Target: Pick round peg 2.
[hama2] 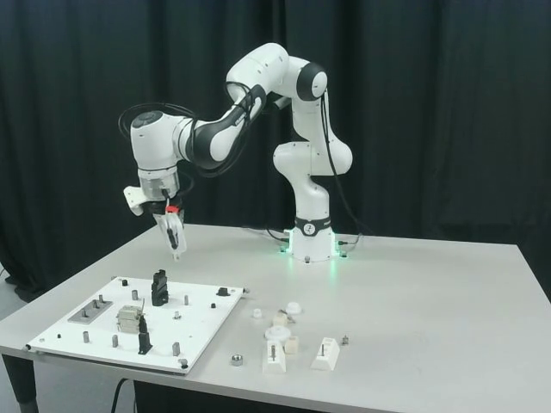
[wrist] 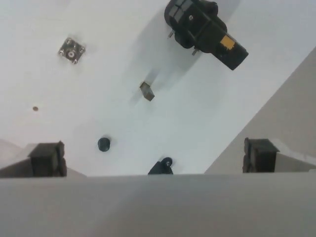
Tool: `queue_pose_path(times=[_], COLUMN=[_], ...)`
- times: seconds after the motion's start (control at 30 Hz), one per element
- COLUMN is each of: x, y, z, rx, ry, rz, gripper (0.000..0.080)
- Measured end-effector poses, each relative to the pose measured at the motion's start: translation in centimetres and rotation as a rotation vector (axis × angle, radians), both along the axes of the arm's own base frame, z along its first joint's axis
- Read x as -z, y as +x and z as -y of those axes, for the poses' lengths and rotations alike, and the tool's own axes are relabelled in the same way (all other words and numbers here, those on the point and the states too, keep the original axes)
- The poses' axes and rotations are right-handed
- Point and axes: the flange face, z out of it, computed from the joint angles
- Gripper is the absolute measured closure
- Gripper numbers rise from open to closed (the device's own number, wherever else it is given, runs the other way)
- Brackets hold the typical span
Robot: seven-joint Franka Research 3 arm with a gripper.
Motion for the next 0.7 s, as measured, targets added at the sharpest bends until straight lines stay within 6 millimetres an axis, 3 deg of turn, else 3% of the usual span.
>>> queue_pose_path(times=[0.33, 0.7], x=[0.2, 0.8], y=[-0.7, -0.7], z=[-1.6, -5.3], rx=[-0.285, -0.62], ry=[0.088, 0.159], rz=[-0.007, -0.031], gripper=[0.0003, 0.0003])
